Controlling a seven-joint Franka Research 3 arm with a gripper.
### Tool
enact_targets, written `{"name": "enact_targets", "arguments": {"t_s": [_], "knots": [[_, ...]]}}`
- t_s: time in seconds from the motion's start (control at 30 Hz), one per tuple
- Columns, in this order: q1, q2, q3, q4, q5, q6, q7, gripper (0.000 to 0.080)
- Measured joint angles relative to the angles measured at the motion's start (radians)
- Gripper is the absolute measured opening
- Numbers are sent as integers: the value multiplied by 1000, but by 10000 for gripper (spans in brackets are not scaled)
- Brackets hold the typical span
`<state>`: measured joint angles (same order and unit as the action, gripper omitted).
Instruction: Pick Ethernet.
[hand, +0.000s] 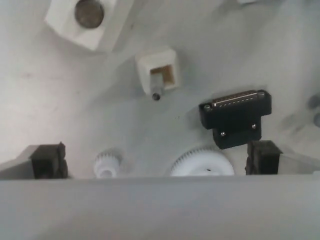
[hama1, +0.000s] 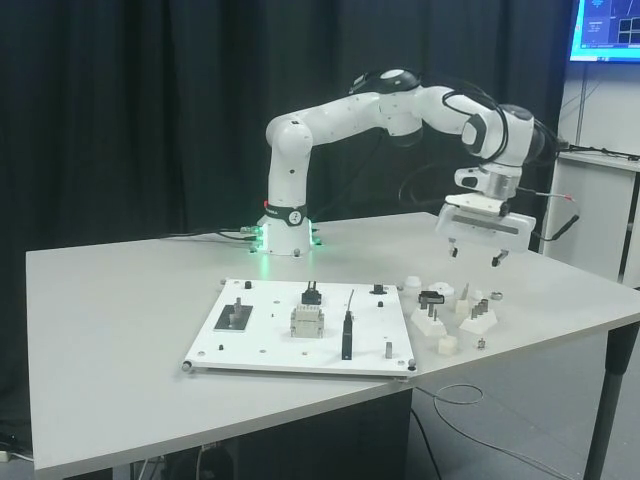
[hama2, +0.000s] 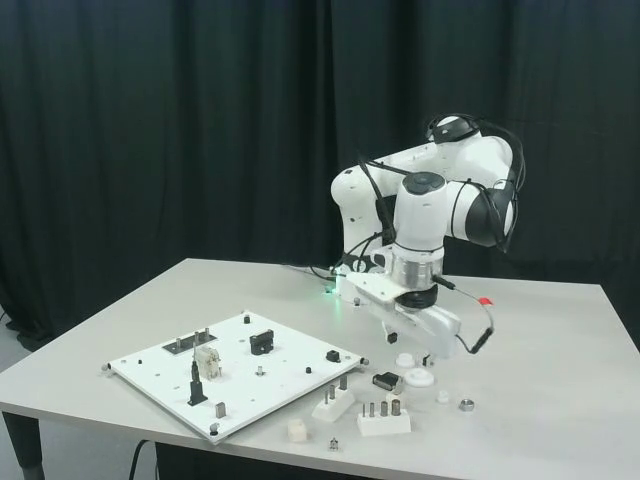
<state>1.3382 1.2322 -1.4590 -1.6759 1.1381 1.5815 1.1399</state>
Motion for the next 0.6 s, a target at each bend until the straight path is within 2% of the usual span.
{"name": "enact_targets", "arguments": {"t_s": [0.3, 0.6], "knots": [[5, 0, 23, -1, 0, 6, -171, 800], [22, 8, 42, -18, -15, 55, -189, 800]]}}
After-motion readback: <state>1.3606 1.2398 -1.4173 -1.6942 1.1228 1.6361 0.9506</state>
